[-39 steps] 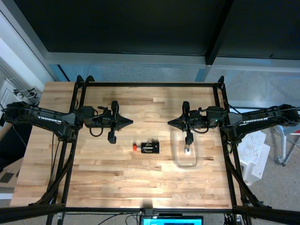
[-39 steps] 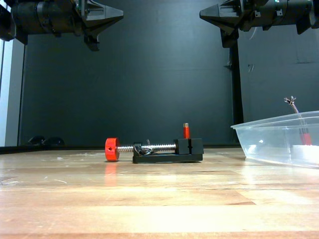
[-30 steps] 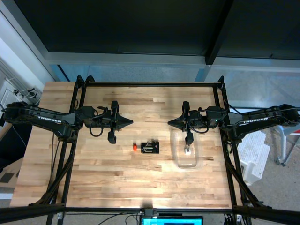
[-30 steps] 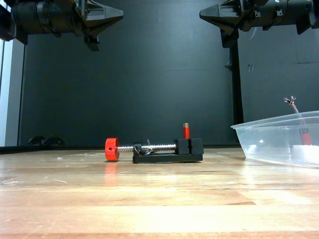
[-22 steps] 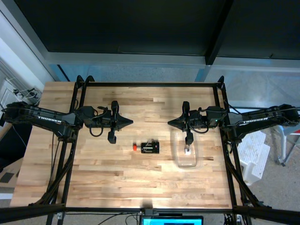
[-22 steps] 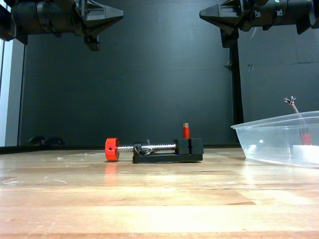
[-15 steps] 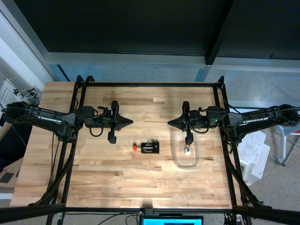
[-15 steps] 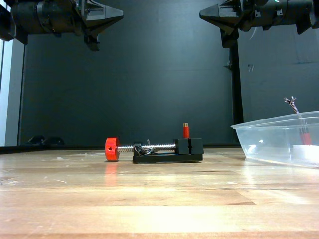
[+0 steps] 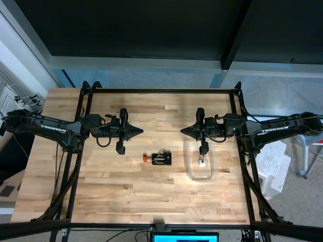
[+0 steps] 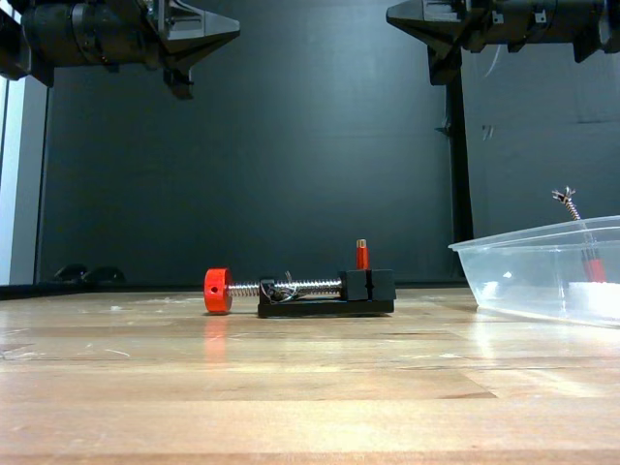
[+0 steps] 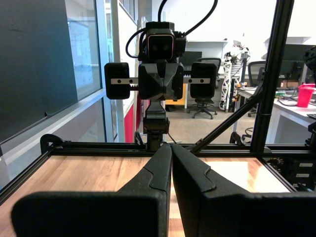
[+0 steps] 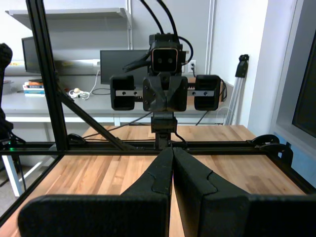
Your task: Pick the RCA connector and install on taskboard
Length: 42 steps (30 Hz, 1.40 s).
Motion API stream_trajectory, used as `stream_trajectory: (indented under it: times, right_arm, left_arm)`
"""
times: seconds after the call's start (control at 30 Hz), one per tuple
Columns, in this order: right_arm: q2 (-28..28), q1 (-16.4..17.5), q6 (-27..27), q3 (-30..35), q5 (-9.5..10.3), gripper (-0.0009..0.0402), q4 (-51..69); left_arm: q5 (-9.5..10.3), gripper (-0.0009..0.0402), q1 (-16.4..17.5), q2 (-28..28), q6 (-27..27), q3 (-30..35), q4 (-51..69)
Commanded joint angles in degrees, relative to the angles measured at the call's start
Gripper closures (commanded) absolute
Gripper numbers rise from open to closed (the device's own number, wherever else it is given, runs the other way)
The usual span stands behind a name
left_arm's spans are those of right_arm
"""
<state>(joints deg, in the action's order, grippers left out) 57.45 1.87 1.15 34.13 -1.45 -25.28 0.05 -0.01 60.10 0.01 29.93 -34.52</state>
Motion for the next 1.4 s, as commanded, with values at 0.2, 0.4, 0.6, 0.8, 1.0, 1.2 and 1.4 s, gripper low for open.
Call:
stream_trajectory:
  times: [0.2,0.4,0.6,0.8,1.0,1.2,1.4]
  right_arm:
    - [-0.9,0.04,2.49,0.0,6.73,0.0393,4.55]
    - [-3.34,0.15,3.69,0.0,3.85,0.0393,15.58]
    - [-5.46,0.26,4.37,0.15,2.51,0.0393,22.8]
    - [-5.62,0.96,4.22,4.74,0.87,0.0393,37.75]
    - [-5.49,2.73,4.35,9.35,-1.49,0.0393,51.25]
    - [-4.33,6.08,5.51,12.46,-2.23,0.0393,62.4]
    - [-4.15,9.38,8.02,13.77,-3.5,0.039,71.65]
  left_arm:
    - [-0.02,0.0393,0.02,0.02,0.0,0.02,-0.02]
    - [-0.02,0.0393,0.0,0.02,0.0,0.02,-0.02]
    - [-0.02,0.0393,0.0,0.02,0.0,0.02,-0.02]
    - [-0.02,0.0393,0.02,0.0,0.0,0.02,-0.02]
    - [-0.02,0.0393,0.0,0.0,0.0,0.02,-0.02]
    - [-0.02,0.0393,0.02,0.0,0.0,0.02,-0.02]
    - [-0.02,0.0393,0.02,0.02,0.0,0.02,-0.02]
